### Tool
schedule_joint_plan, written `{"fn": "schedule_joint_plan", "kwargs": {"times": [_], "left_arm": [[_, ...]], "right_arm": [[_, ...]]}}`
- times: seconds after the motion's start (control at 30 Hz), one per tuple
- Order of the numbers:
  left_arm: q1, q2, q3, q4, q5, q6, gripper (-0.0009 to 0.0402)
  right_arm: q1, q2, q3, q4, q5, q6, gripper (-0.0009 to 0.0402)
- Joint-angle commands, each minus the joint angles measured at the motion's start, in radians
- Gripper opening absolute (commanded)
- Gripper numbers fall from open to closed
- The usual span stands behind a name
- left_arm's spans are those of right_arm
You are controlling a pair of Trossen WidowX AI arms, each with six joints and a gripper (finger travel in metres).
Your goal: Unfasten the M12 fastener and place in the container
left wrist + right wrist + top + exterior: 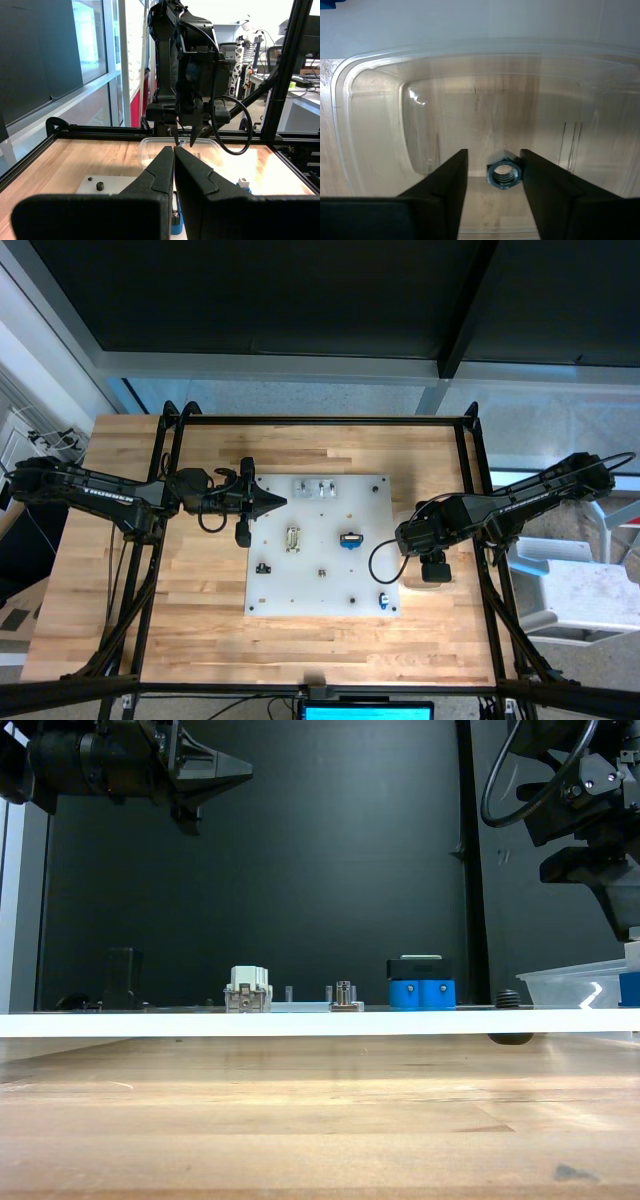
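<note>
Right gripper (493, 154) over container (370, 90), fingers apart; nut (504, 174) looks free between them. Retract straight up, no snagging. Left gripper (174, 150) closed, above board (300, 585).

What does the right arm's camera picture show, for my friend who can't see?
A small silver nut sits between the open fingers of the right pincer, with the clear container and its floor behind it. The left pincer is not in this view; other views show it shut, over the white board's left edge.
</note>
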Motion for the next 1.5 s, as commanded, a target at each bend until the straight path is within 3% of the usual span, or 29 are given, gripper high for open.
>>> {"fn": "schedule_joint_plan", "kwargs": {"times": [0.03, 0.4, 1.5], "left_arm": [[0.000, 0.000, 0.000, 0.000, 0.000, 0.000, 0.0000], [0.000, 0.000, 0.000, 0.000, 0.000, 0.000, 0.0000], [0.000, 0.000, 0.000, 0.000, 0.000, 0.000, 0.0000]], "right_arm": [[0.001, 0.001, 0.001, -0.001, 0.000, 0.001, 0.0195], [0.001, 0.001, 0.001, -0.002, 0.000, 0.007, 0.0250], [0.001, 0.001, 0.001, 0.000, 0.000, 0.007, 0.0252]]}}
